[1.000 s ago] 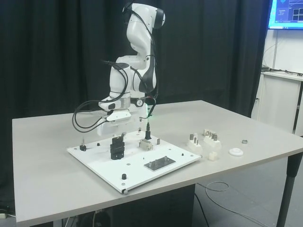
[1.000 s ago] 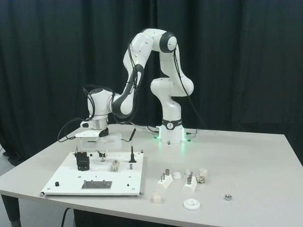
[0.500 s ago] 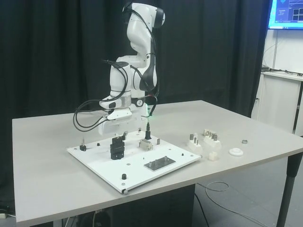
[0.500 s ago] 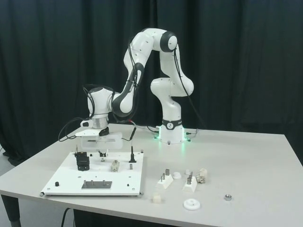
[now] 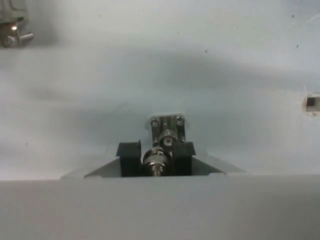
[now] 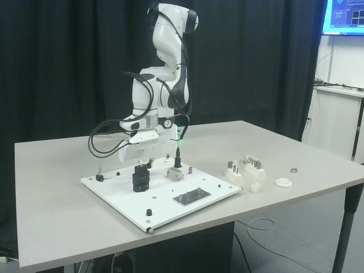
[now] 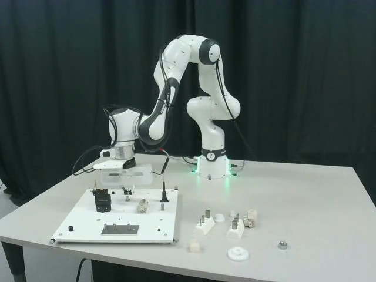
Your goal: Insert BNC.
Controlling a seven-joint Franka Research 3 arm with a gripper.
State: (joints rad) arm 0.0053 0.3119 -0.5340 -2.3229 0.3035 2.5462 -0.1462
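In the wrist view my gripper point(image 5: 157, 156) is shut on a metal BNC plug point(image 5: 157, 165), held between two black fingers point(image 5: 129, 156). Just beyond the plug's tip stands the BNC socket point(image 5: 168, 131), with a small square flange, on the white board point(image 5: 160, 75). Whether plug and socket touch I cannot tell. From the room cameras the gripper point(image 6: 147, 164) point(image 7: 126, 188) hangs low over the far left part of the white board point(image 6: 165, 207) point(image 7: 82, 232), close behind a black block point(image 6: 140, 179) point(image 7: 102, 200).
The board also carries a black upright post point(image 6: 177, 157) point(image 7: 164, 192), a grey metal plate point(image 6: 191, 196) point(image 7: 120, 229) and small pegs. To its right on the grey table lie white holders point(image 6: 250, 170) point(image 7: 235, 226), a white gear point(image 6: 282, 182) point(image 7: 237, 254) and a nut point(image 6: 294, 169) point(image 7: 282, 245).
The hand has risen a little over the board in the room views. Nothing else has moved.
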